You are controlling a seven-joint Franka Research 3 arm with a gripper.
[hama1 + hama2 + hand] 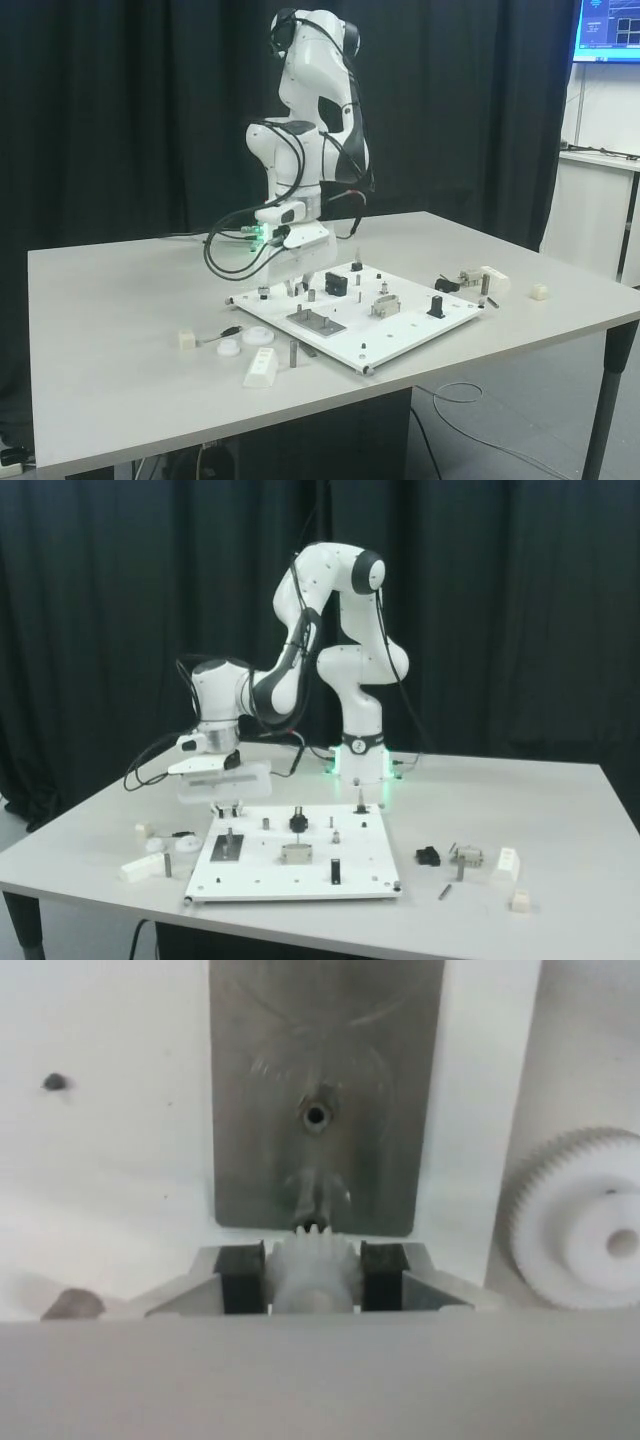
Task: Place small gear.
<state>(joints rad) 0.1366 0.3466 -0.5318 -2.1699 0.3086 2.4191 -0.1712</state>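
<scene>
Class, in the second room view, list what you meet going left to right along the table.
Small white block → white bar → white board → black part → white piece → small white cube.

A lab: black curtains (120,600), grey table (110,300), white assembly board (300,875).

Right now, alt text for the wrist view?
The gripper holds a small white gear between black fingers, above a grey plate with a peg and a hole. A larger white gear lies beside the plate.
</scene>
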